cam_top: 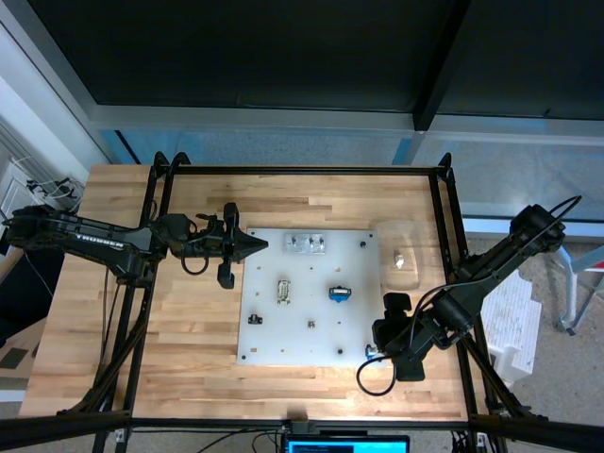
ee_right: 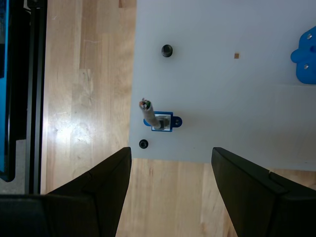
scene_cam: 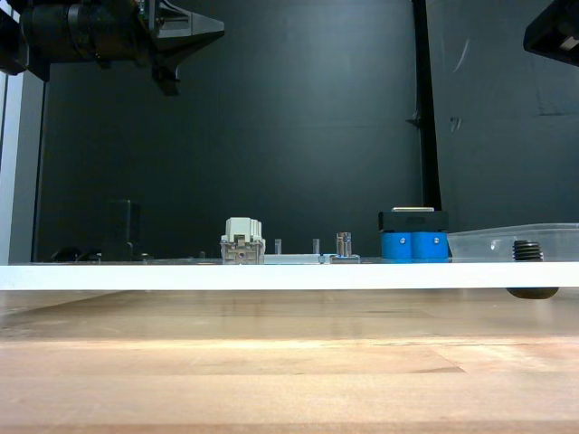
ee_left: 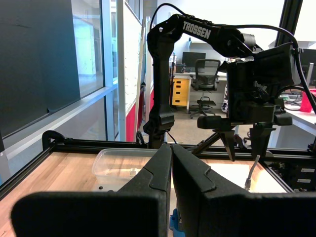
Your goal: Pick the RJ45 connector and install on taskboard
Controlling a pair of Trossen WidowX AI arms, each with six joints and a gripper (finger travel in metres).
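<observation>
my right gripper (ee_right: 170, 151): fingers spread wide, holding nothing, hovering over taskboard (ee_right: 222, 98) near right corner. RJ45 connector (ee_right: 161, 121) right below, sitting in blue fitting (ee_right: 176, 121), stub tilted. left gripper (cam_top: 260, 244) closed, empty, over far left corner. TROSSEN on left arm (cam_top: 99, 238) and right arm (ee_left: 197, 30).

The taskboard (cam_top: 293, 340) is a large flat white square plate lying level on the wooden table, dotted with small dark holes and a few tiny metal, blue and black fittings. The RJ45 connector (ee_right: 162, 121) is a tiny whitish plug. It appears seated in a small blue fitting (ee_right: 176, 121) just inside the board's edge at its near right corner. A short grey cable stub (ee_right: 148, 111) rises from it at a tilt, with coloured wire ends showing. The right gripper (ee_right: 171, 150) hangs directly above the connector, fingers spread and apart from it. The left gripper (cam_top: 255, 245) hovers over the board's left edge, fingers together.
</observation>
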